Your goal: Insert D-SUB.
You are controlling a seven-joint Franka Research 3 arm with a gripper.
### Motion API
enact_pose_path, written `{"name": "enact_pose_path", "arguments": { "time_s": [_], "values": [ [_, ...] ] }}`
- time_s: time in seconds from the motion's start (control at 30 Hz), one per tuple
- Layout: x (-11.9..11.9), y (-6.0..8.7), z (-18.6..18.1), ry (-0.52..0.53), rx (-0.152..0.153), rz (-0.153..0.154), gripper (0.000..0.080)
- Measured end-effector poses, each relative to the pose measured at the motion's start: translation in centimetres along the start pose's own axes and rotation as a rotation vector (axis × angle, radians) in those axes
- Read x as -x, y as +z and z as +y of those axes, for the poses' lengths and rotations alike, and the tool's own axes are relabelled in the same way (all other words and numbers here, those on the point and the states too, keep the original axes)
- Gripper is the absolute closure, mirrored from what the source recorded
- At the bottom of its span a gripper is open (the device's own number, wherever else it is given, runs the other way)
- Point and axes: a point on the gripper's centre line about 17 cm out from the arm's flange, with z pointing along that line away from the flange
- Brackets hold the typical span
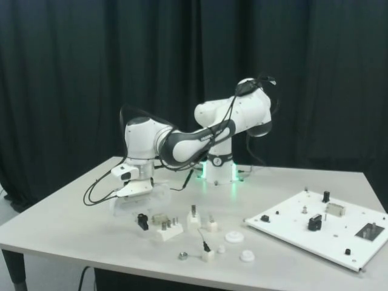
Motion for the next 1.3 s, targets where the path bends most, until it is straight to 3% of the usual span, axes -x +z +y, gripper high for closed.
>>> {"name": "enact_pose_path", "arguments": {
  "time_s": [0.37, 0.67, 1.3],
  "values": [
    [-2.4, -2.4, -2.7, 0.007, -0.055, 0.018, 0.0649],
    [-5.7, -4.2, -6.1, 0.009, -0.095, 0.037, 0.0649],
    [-13.0, -5.5, -13.1, -0.027, -0.098, 0.044, 0.0649]
  ]
}}
